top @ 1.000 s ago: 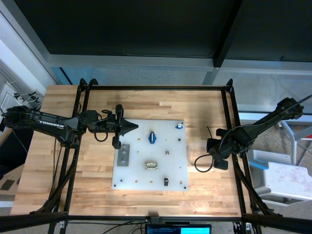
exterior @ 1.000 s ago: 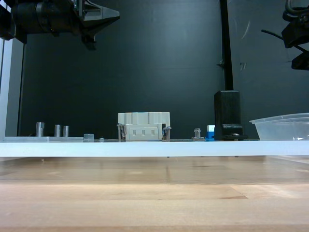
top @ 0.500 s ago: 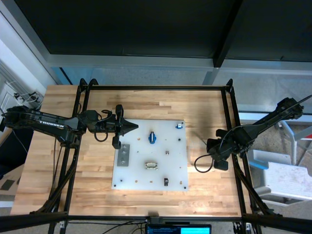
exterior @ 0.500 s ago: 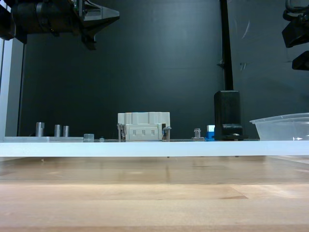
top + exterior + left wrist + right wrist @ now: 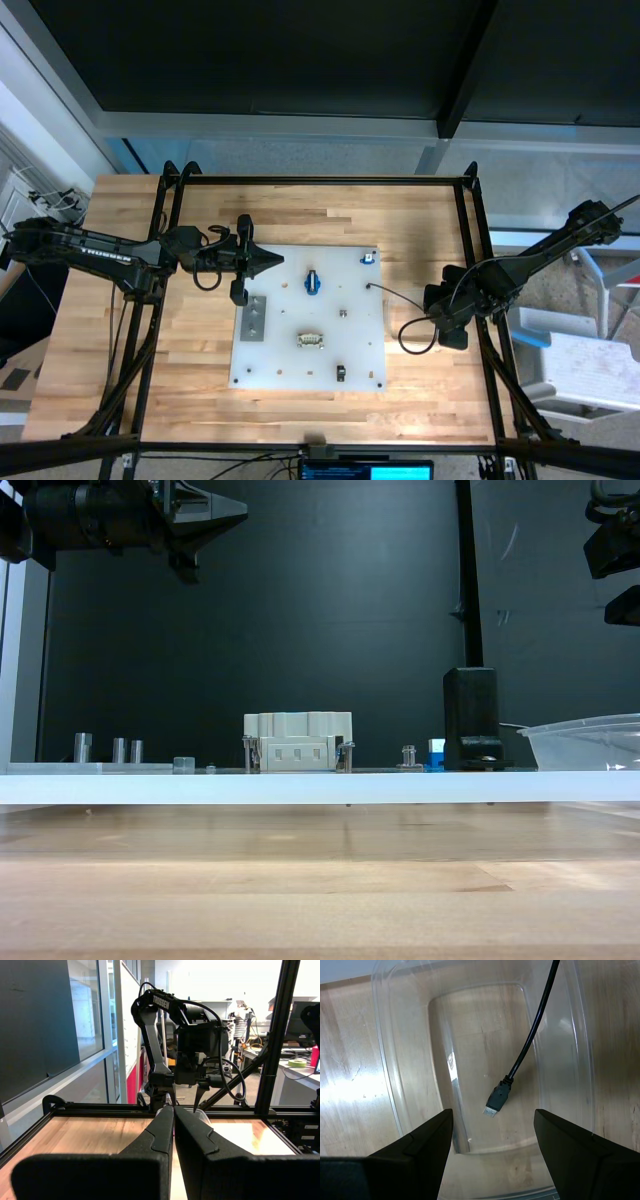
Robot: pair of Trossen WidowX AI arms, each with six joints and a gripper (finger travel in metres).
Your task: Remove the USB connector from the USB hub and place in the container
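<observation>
USB connector [image 5: 498, 1096]: inside the container [image 5: 385, 1060]. Long axis roughly along the tray's length, metal tip toward one end wall, cable [image 5: 535, 1025] running out over the opposite rim. My right gripper [image 5: 492, 1130]: above the tray, fingers wide, empty. My left gripper [image 5: 173, 1110]: raised, fingers together.

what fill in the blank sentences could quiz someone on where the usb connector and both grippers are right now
1. The USB connector lies ____ the container, with its cable trailing out over the rim.
2. The right gripper hangs above the container with its fingers ____.
3. The left gripper hovers high over the far left corner of the white board with its fingers ____.

Missing words: inside; open; shut
</observation>
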